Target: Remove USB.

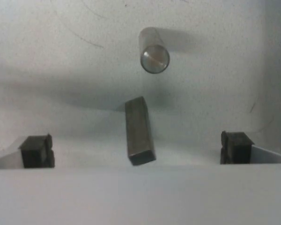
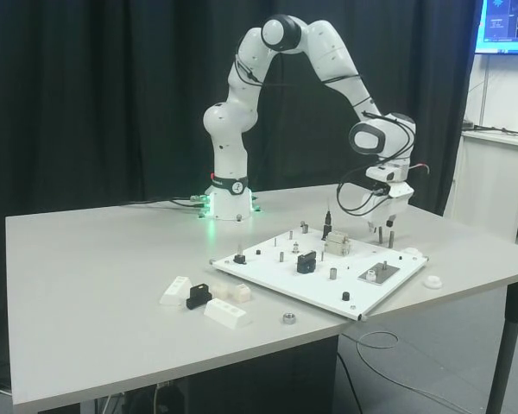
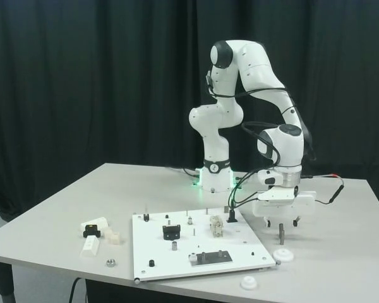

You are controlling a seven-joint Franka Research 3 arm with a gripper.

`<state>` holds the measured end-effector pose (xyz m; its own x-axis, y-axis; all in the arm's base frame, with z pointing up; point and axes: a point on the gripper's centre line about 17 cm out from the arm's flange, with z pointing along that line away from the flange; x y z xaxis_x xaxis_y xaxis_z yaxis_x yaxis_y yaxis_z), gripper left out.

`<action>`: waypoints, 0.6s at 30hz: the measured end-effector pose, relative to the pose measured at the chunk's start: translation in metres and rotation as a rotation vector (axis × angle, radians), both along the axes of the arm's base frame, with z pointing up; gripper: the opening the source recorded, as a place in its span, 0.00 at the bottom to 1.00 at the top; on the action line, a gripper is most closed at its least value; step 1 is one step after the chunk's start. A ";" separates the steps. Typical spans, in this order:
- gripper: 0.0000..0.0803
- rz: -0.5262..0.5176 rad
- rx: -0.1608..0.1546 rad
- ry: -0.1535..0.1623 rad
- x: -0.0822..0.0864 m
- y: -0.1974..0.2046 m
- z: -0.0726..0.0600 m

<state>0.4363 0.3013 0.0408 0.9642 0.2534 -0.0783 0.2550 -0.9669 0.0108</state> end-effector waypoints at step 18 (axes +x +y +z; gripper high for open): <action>1.00 -0.010 -0.023 0.031 0.007 0.001 0.027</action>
